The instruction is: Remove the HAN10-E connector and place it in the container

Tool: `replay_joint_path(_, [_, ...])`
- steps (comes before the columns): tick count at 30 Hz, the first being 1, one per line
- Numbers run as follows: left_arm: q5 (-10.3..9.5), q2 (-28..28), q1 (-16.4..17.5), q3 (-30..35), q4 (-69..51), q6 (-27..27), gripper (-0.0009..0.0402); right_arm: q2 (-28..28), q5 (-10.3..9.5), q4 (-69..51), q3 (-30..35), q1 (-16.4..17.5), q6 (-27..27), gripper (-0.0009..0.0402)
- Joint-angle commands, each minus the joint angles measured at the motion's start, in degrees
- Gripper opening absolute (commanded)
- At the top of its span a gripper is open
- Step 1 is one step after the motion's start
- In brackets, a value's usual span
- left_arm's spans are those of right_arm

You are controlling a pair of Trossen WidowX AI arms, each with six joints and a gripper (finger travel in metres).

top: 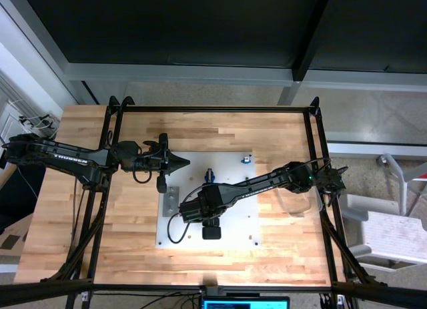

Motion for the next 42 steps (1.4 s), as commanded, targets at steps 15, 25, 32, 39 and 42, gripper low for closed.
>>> replay_joint_path(15, [0.00, 0.0, 0.0, 0.0, 0.0, 0.0, 0.0000, -3.5, -0.13, -1.0, 0.1, 0.0, 0.0, 0.0064])
replay_joint_path(25, [-0.02, 0.0, 0.0, 0.0, 0.0, 0.0, 0.0000, -5.2, -0.20, -1.1, 0.0, -0.2, -0.1, 0.0064])
replay_joint_path(32, [0.00, 0.0, 0.0, 0.0, 0.0, 0.0, 0.0000, -8.2, -0.22, -1.2, -3.1, -0.8, -0.1, 0.0064])
replay_joint_path(39, [0.00, 0.0, 0.0, 0.0, 0.0, 0.0, 0.0000, -14.4, -0.17, 3.2, -12.9, -1.4, 0.0, 0.0064])
replay_joint_path(42, [0.00, 0.0, 0.0, 0.0, 0.0, 0.0, 0.0000, -17.6, -0.17, 5.1, -17.9, -1.6, 0.4, 0.0064])
